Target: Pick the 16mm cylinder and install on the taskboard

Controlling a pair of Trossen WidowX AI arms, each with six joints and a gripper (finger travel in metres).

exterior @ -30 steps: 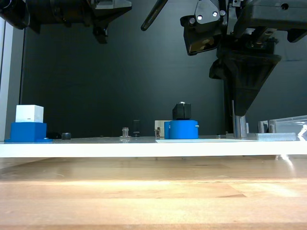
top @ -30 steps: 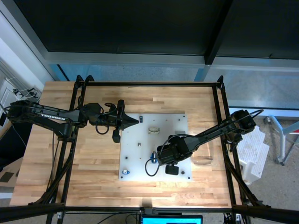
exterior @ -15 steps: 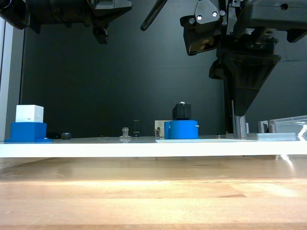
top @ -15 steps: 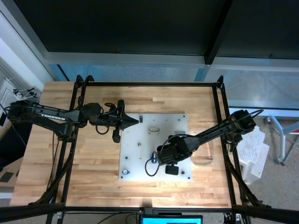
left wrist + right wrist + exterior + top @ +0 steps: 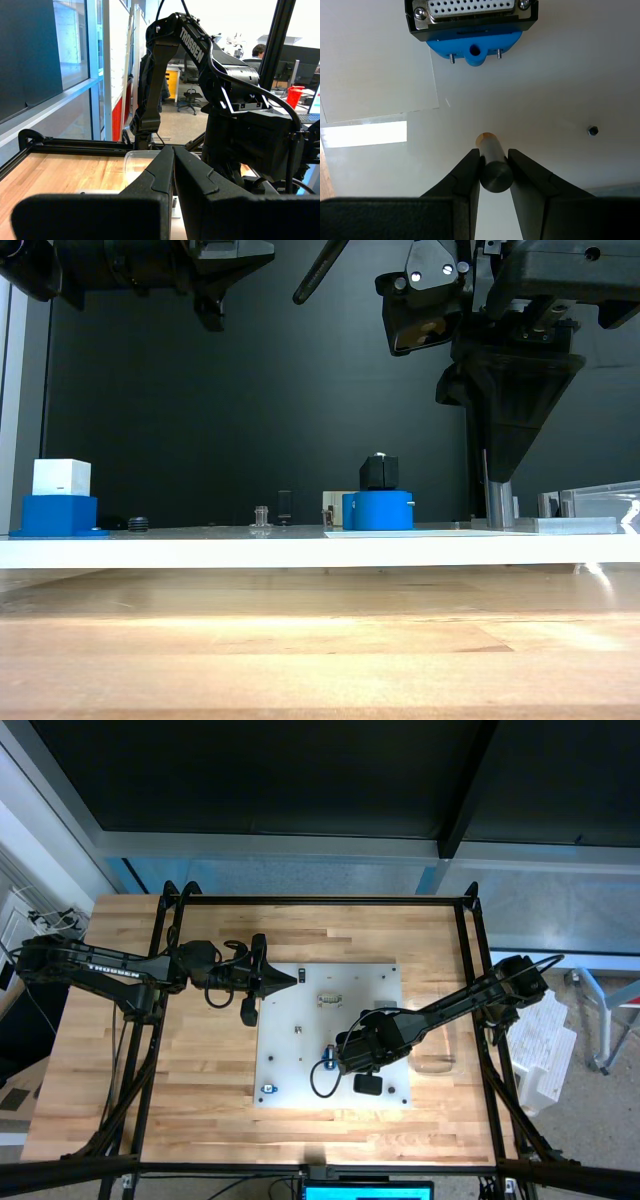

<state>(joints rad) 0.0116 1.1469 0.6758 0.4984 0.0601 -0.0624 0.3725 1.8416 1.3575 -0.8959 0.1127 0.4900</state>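
The 16mm cylinder (image 5: pixel 489 147) is a short grey metal peg, upright between the fingers of my right gripper (image 5: pixel 493 161), which is shut on it. In the low view the cylinder (image 5: pixel 497 502) stands with its lower end at or just above the white taskboard (image 5: pixel 200 545), right of the blue connector (image 5: pixel 383 510). From above, the right gripper (image 5: pixel 345 1055) hangs over the taskboard (image 5: pixel 300 1060) near its middle. My left gripper (image 5: pixel 283 980) hovers at the board's far left corner, fingers (image 5: pixel 160 170) pressed together, holding nothing.
A clear plastic tray (image 5: pixel 435 1050) lies right of the board. On the board are a blue base with a white cube (image 5: pixel 58 502) at the near left, a beige connector (image 5: pixel 326 999) toward the back, and small pegs (image 5: pixel 262 517) mid-board.
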